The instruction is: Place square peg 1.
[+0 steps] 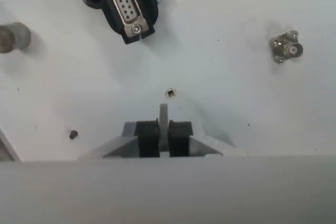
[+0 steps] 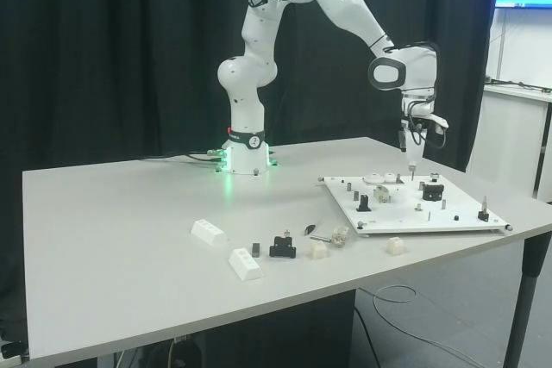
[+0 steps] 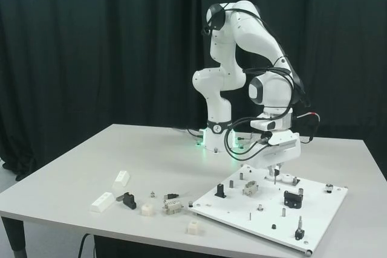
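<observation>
While above hole [image 1: 171, 94], gripped peg [image 1: 164, 124]

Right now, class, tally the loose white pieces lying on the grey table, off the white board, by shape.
long white blocks: 2
small white cubes: 2
Total: 4

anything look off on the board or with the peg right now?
Nothing stands out. The fingers hold the square peg upright, just above the square hole in the white board. Loose parts lie scattered on the grey table, none visibly damaged.
</observation>
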Action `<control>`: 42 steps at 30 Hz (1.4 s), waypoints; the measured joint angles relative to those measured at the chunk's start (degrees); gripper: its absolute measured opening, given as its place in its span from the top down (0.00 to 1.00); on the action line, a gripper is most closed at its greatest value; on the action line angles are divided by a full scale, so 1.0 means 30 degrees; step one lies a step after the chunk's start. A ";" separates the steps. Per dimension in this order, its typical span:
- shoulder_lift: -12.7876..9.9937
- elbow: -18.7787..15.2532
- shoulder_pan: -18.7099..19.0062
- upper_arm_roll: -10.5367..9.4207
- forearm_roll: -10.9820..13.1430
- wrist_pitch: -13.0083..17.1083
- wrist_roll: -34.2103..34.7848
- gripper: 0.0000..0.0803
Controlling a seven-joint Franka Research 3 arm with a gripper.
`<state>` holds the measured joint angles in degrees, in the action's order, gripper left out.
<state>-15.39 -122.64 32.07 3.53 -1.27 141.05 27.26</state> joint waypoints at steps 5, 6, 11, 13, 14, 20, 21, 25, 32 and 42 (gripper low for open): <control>0.0005 0.0150 -0.0051 0.0049 -0.0029 -0.0215 0.0000 0.96; 0.0010 0.0203 -0.0069 0.0086 -0.0059 -0.0305 0.0000 0.96; 0.0067 0.0544 -0.0138 0.0540 -0.0476 -0.0854 -0.0051 0.96; 0.0106 0.0694 -0.0205 0.0761 -0.0772 -0.1141 -0.0071 0.96; 0.0135 0.0785 -0.0258 0.0888 -0.0945 -0.1298 -0.0100 0.96; 0.0350 0.1133 -0.0806 0.1446 -0.1600 -0.2067 -0.0798 0.96; 0.0391 0.1160 -0.0960 0.1515 -0.1658 -0.2161 -0.0993 0.96; 0.0553 0.1178 -0.1744 0.1629 -0.1768 -0.2374 -0.1803 0.96; 0.0643 0.1163 -0.3406 0.1701 -0.1804 -0.2706 -0.3204 0.96; 0.0638 0.0899 -0.5619 0.1730 -0.1804 -0.2537 -0.6198 0.96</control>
<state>-13.48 -119.94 15.21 8.72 -6.68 133.44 8.67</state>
